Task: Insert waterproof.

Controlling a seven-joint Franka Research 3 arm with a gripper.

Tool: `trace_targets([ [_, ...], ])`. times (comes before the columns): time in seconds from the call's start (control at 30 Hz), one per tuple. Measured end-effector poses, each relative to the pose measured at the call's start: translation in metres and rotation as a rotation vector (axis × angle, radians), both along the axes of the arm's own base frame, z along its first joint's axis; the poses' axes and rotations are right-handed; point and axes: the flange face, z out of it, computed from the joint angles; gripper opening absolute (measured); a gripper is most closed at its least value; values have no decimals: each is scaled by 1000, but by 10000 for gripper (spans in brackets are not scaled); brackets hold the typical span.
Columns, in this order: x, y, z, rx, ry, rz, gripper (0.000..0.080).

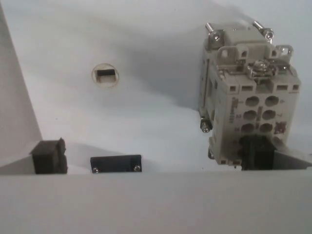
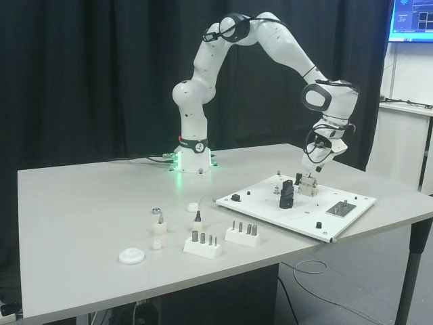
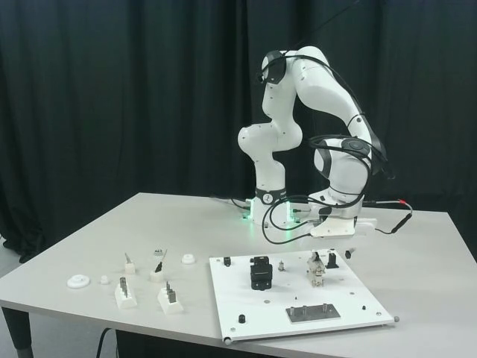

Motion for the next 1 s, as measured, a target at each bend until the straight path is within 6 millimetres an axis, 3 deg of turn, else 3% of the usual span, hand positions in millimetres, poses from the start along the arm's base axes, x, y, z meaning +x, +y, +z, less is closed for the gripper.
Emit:
trace_targets([
  [1.0,-4,-2,-7,3,-14,2,800],
])
